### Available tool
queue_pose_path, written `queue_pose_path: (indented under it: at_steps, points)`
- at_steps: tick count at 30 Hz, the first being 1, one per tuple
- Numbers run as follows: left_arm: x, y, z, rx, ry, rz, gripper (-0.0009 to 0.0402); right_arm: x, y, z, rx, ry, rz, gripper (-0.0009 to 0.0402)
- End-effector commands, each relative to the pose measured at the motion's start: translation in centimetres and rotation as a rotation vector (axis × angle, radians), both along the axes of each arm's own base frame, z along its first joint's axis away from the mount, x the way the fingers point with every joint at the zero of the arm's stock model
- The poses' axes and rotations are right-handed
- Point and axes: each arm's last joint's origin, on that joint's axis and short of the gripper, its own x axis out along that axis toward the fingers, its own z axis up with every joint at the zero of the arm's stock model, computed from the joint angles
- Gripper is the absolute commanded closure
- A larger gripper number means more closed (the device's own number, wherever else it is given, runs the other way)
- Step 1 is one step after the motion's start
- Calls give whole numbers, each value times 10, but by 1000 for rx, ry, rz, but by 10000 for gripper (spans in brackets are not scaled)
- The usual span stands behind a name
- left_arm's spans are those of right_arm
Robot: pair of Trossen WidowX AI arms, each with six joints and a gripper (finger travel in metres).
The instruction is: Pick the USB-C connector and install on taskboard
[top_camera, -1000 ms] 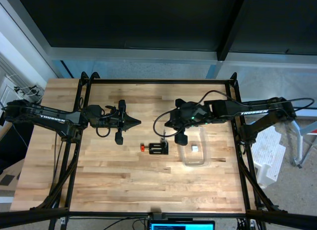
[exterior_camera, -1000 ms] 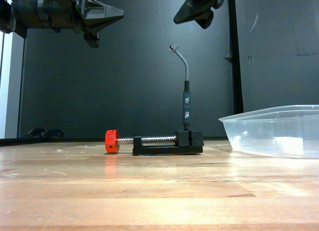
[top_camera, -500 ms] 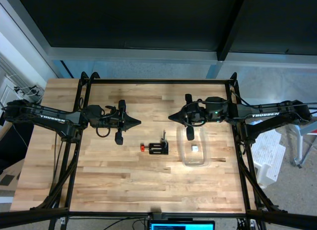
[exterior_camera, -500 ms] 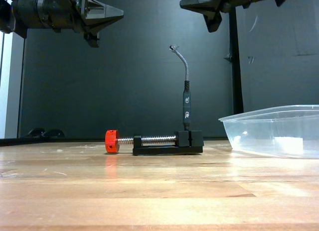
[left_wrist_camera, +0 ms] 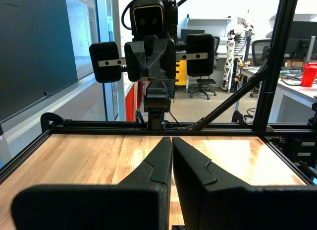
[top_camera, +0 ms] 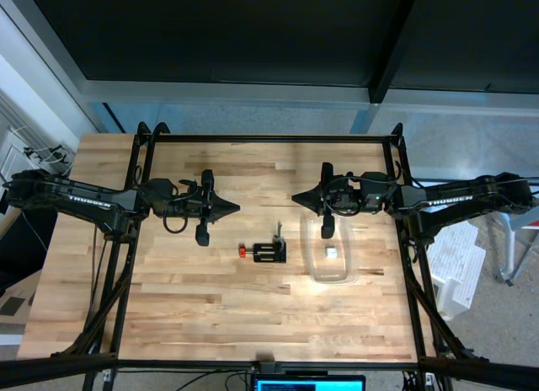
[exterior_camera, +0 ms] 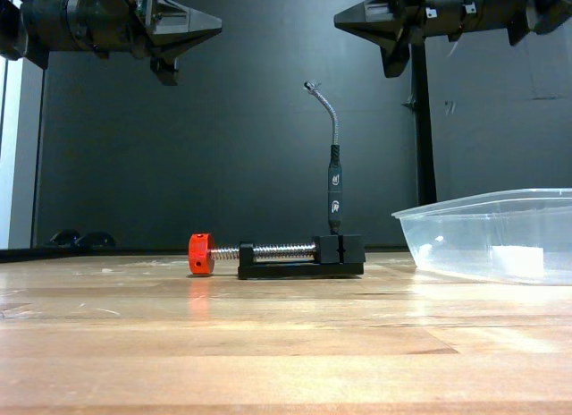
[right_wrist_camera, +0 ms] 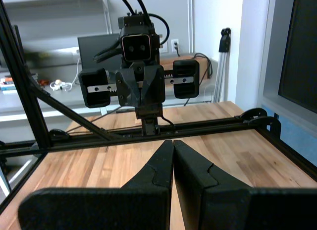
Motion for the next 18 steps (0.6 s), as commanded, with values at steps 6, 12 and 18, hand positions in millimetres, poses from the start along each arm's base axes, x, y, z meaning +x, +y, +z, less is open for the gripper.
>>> queue_pose_path:
  at_steps: [6, 12, 18]
  points:
    - [0, 0, 0, 0, 0, 0, 393, -4, 1, -14, 8, -33, 22, 393]
    - [0, 0, 0, 0, 0, 0, 393, -5, 1, -17, 7, -24, 28, 393]
    - [0, 0, 0, 0, 0, 0, 393, -5, 1, -17, 8, -23, 28, 393]
